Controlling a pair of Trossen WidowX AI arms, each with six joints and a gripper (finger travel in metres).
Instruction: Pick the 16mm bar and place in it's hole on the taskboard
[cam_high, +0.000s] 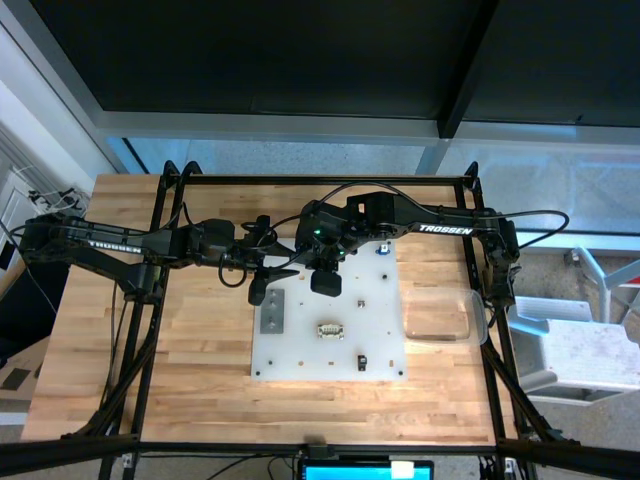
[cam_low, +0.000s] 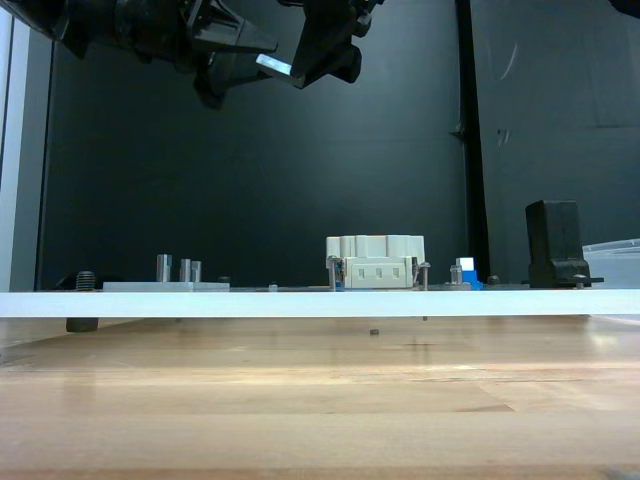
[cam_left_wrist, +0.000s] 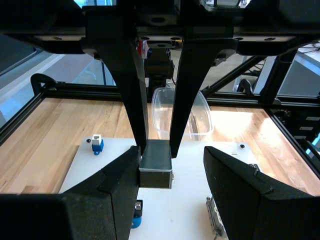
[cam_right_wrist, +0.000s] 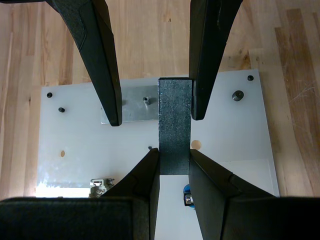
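Both grippers are hanging high over the white board (cam_high: 380, 330), near its 11 o'clock edge, leaving open air beneath them. The right gripper (cam_right_wrist: 175, 162) is clamping one end of the bar (cam_right_wrist: 175, 120), holding it clear of the board. The left gripper (cam_right_wrist: 156, 117) is gaping wide around the other end, one finger seemingly touching it. The bar is showing a dark, speckled, square-edged face. A clear tub (cam_high: 440, 318) is sitting at the board's 3 o'clock.
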